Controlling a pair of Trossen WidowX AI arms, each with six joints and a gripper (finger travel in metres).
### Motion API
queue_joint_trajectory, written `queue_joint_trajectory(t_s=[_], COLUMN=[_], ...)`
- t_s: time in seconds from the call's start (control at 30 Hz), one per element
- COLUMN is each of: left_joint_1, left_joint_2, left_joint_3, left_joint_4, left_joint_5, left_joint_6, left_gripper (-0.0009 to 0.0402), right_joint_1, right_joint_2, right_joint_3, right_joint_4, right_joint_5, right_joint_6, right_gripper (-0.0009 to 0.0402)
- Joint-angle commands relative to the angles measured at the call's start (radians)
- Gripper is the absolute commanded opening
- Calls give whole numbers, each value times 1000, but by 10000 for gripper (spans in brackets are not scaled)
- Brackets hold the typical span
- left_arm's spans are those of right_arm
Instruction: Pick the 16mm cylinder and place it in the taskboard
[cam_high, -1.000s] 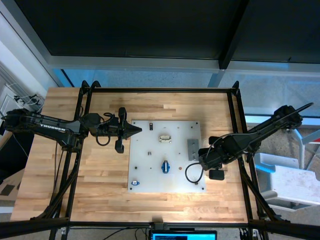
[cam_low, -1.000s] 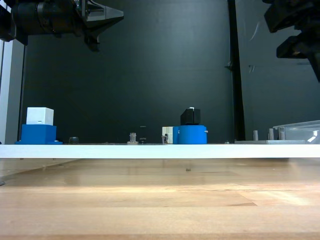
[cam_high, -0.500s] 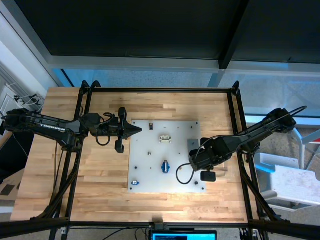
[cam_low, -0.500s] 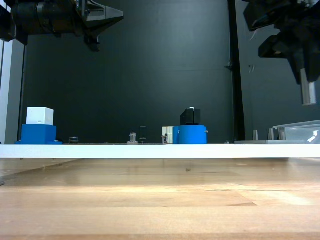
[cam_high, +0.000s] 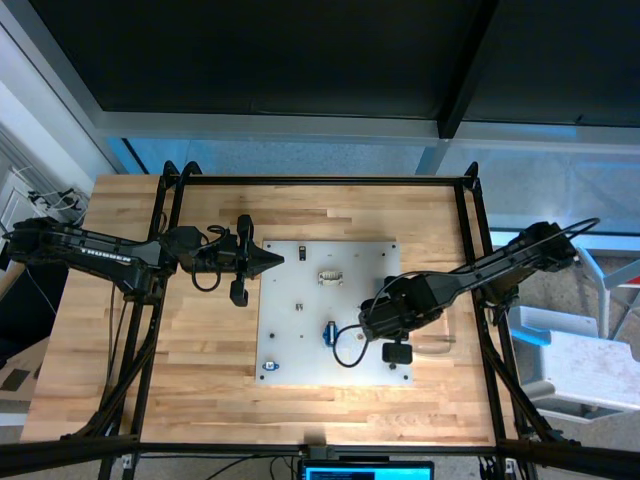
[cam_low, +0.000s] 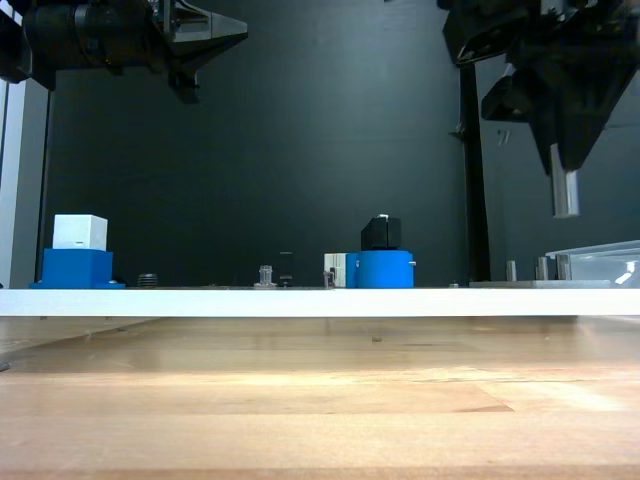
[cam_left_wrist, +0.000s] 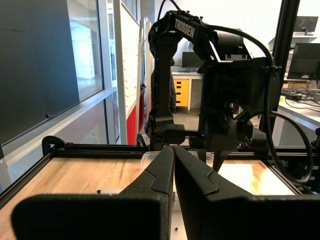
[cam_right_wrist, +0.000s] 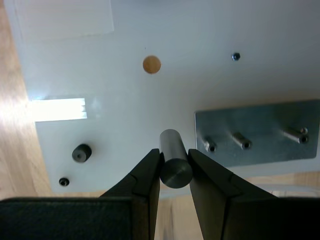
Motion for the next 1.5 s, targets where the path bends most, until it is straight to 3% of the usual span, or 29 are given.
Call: queue_joint_trajectory(t_s=[0.03, 0.43, 0.83, 1.5], left_joint_1=[0, 0, 0, 0], left_joint_2=[0, 0, 0, 0], left_joint_3=[0, 0, 0, 0], left_joint_4=[0, 0, 0, 0], left_joint_5=[0, 0, 0, 0], left_joint_6=[0, 0, 0, 0], left_gripper=[0, 0, 0, 0], right_joint_1=[-6, -34, -65, -67], right_joint_2=[26, 96, 129, 154], right_joint_3=[22, 65, 71, 69], right_joint_4=[8, 66, 114, 141], right_joint_5=[0, -24, -26, -32], right_joint_6=[-18, -43, -49, -42], right_gripper=[28, 27, 28, 27])
